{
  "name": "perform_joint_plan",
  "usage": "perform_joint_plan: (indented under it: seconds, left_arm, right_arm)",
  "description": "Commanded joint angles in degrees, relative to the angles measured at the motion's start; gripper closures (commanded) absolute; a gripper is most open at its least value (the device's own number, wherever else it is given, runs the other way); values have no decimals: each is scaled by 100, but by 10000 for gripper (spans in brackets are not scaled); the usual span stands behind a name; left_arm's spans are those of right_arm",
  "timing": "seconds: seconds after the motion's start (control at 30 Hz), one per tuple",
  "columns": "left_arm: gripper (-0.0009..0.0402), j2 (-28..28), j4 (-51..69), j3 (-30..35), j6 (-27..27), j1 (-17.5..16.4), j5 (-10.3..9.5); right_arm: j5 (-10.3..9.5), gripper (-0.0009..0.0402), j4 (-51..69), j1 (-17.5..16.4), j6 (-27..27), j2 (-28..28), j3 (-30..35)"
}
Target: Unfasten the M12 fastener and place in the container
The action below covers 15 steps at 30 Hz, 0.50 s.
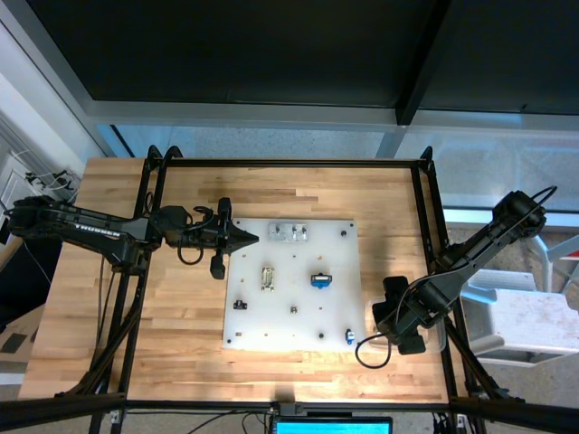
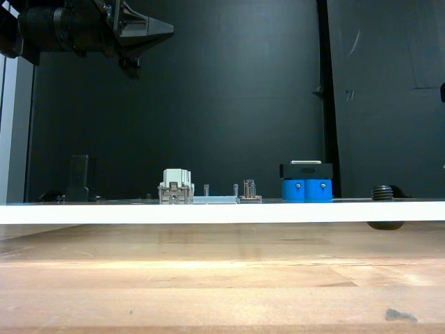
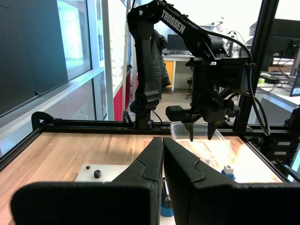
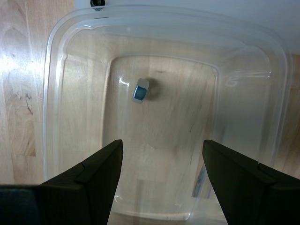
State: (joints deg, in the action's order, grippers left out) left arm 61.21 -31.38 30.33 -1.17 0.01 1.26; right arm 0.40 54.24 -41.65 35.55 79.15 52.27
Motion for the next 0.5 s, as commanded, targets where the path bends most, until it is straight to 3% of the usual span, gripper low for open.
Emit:
perform_joint_plan:
  seconds: [0.03,0.5]
  left_arm:
    - [393,0,0,0,0,0,0]
    - [393,0,0,0,0,0,0]
  right_arm:
    - [0,155,-7,-2,0,0,0]
    - [0,155,-131,0,0,0,0]
